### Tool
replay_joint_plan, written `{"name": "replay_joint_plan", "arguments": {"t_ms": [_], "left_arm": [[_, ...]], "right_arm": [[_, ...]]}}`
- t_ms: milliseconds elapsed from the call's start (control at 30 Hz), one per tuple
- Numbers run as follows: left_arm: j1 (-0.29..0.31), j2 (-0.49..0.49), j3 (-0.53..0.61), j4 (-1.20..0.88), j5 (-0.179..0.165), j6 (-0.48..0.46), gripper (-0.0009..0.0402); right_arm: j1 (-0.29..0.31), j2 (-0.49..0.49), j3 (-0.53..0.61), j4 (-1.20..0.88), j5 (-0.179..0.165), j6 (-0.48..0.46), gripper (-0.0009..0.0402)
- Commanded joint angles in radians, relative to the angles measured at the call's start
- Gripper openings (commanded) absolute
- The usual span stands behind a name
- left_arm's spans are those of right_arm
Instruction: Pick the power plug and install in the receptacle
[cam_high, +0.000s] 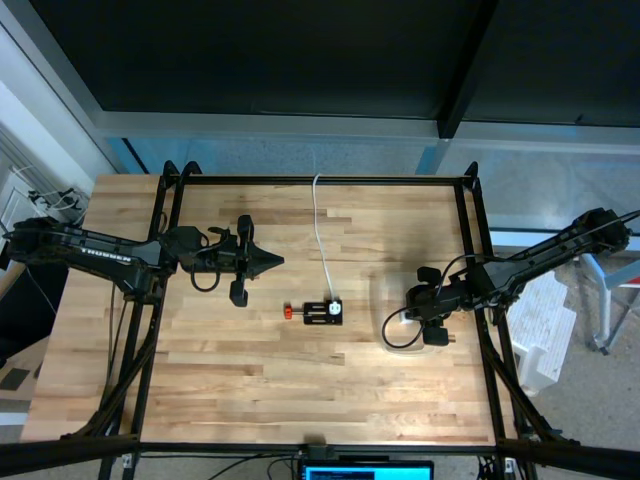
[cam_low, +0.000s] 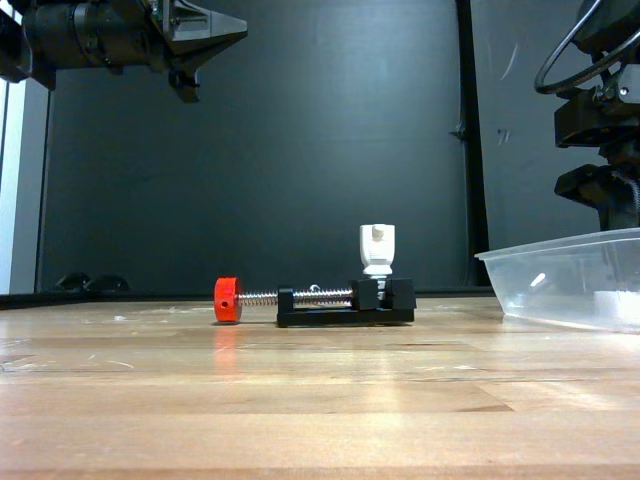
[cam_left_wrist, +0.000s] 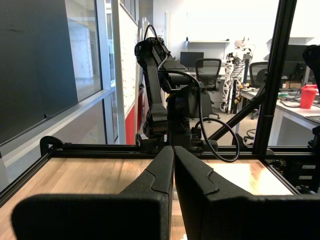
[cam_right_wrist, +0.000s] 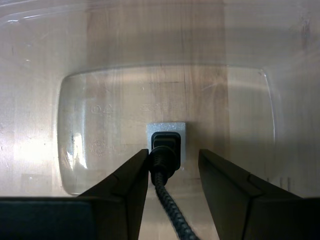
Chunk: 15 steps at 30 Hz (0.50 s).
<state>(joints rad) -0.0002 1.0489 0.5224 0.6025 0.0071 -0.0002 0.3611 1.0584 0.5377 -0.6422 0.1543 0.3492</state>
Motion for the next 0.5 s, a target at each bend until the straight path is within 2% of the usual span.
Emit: {"name": "replay_joint_plan", "arguments": {"t_ms": [33,200,300,500], "left_arm": [[0.000,0.000,0.000,0.000,0.000,0.000,0.0000],[0.000,0.000,0.000,0.000,0.000,0.000,0.0000],[0.000,0.000,0.000,0.000,0.000,0.000,0.0000],[0.000,0.000,0.000,0.000,0.000,0.000,0.0000]], "right_arm": [[0.000,0.000,0.000,0.001,0.001,0.000,0.0099],[0.000,-0.002,0.000,0.001,-0.002,0.000,0.0035],[0.000,-0.003,0.000,0.001,-0.018,0.001,-0.0002],[0.000,-0.003,0.006,-0.004,-0.024,0.003,0.0006]]}}
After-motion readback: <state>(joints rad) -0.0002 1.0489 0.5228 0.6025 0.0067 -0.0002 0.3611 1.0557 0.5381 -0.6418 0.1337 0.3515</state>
